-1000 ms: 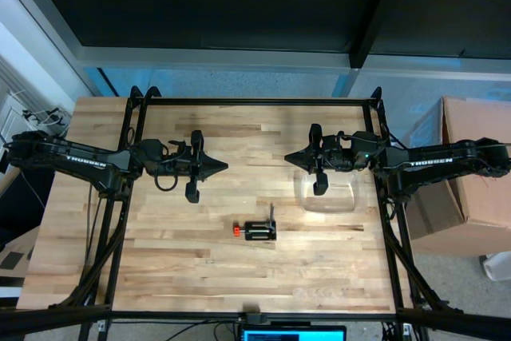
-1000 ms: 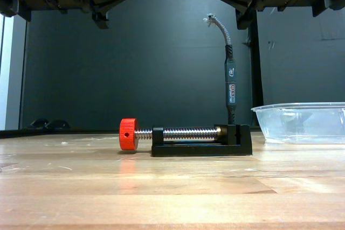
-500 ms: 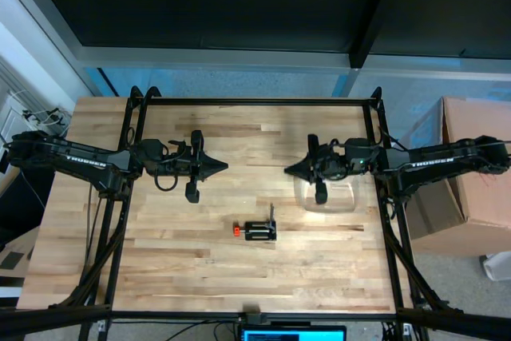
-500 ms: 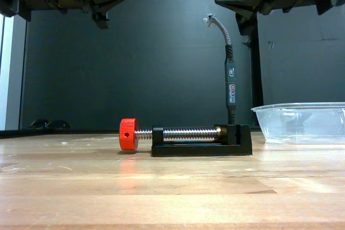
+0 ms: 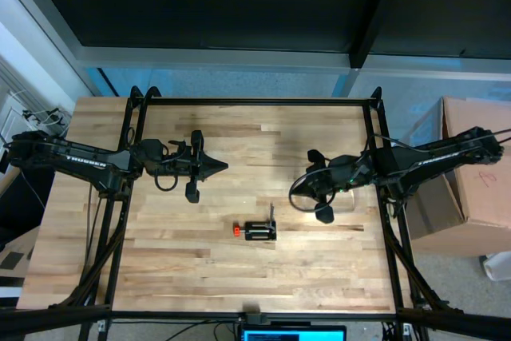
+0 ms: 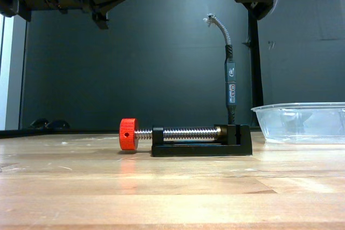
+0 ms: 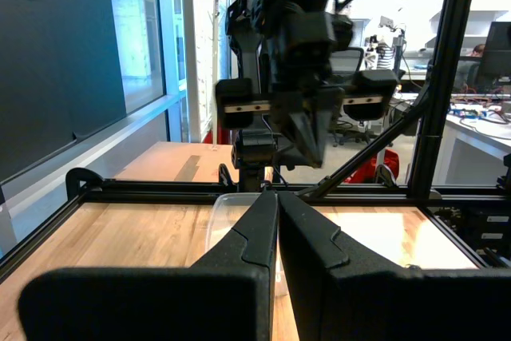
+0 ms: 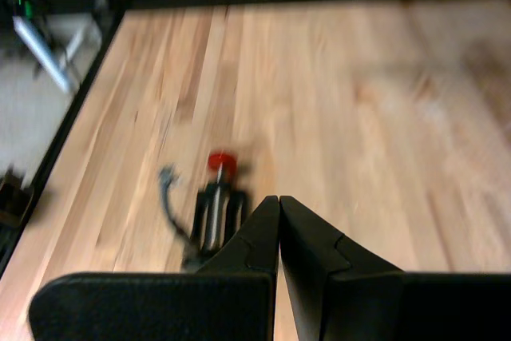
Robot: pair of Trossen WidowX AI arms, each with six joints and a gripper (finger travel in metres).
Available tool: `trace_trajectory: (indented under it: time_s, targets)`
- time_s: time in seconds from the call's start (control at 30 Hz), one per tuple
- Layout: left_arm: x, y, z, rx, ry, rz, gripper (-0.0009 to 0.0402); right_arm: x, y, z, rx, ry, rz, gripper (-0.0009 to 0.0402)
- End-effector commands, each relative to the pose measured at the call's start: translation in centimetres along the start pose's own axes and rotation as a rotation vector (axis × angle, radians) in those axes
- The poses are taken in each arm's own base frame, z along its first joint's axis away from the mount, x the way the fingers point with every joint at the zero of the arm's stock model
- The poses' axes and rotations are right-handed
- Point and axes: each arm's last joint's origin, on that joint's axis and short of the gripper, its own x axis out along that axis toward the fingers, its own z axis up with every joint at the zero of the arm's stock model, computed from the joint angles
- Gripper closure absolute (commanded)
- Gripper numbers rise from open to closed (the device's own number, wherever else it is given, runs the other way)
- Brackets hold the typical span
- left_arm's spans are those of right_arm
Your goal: Remove the USB-C connector from the USB-C receptacle and place in the container
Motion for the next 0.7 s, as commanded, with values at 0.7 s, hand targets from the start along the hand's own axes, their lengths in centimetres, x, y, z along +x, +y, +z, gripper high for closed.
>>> trace_trajectory:
  time_s: [0.7]
  targets:
    - [0.0,0.0,0.0,0.0,0.0,0.0,0.0393,5.6,4.6,6.1,0.028,0.561,-0.078,0.0251]
